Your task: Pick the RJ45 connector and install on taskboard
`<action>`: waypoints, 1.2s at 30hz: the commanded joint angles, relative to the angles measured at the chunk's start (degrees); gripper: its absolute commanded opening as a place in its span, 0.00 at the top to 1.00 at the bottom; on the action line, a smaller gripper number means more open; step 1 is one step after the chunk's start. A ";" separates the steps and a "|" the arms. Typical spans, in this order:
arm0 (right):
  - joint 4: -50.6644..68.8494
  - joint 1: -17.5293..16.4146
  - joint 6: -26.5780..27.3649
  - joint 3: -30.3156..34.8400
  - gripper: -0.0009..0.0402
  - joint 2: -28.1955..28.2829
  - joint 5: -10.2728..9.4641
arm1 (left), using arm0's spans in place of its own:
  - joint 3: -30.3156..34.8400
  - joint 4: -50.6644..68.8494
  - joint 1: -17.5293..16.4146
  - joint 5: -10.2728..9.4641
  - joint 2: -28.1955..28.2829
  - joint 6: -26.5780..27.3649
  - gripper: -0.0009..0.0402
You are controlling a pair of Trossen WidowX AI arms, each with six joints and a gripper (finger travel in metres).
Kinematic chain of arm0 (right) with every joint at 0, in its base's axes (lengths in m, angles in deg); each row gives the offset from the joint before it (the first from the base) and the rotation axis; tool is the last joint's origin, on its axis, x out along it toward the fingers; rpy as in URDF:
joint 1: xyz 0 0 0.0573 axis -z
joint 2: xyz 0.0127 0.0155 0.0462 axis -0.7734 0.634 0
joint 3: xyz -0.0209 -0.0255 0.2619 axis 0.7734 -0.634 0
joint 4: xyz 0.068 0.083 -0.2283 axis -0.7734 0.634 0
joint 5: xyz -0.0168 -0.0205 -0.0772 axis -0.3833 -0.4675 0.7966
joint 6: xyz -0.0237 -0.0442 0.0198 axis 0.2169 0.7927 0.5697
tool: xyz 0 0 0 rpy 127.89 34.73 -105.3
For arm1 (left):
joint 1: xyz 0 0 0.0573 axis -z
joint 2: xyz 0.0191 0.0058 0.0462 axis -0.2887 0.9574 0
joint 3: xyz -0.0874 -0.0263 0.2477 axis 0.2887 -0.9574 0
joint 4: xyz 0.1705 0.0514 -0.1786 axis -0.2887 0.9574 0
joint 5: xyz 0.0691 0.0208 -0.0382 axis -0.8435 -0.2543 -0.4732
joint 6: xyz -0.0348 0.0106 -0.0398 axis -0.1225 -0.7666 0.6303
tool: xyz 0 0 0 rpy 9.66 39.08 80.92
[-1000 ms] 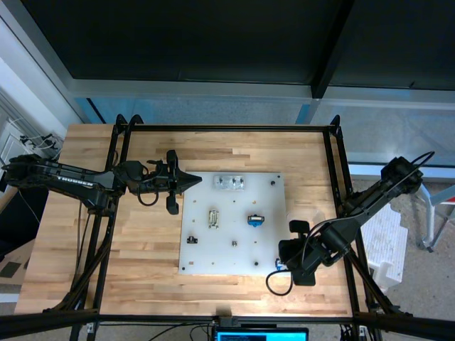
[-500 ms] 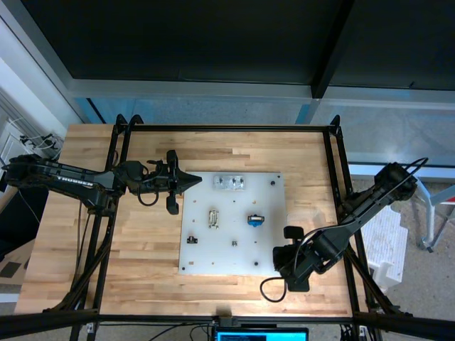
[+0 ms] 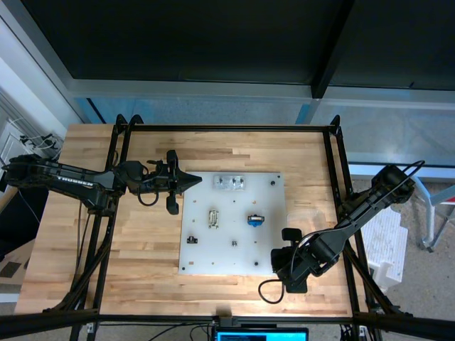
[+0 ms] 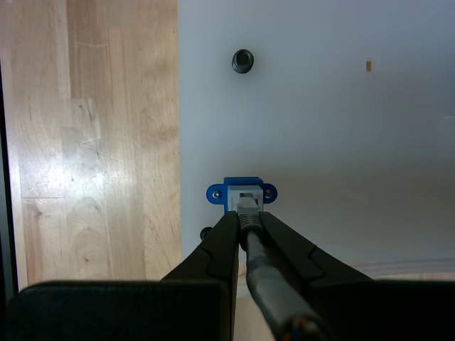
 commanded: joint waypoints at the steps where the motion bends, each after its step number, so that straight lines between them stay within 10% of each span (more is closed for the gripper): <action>1: -0.07 -0.02 -0.02 -0.15 0.98 0.00 0.13 | 0.00 -0.02 -0.02 0.00 0.00 -0.02 0.98; 36: -1.57 -0.26 0.48 -1.75 0.98 0.00 0.61 | 0.00 -0.02 0.00 0.00 0.00 -0.02 0.98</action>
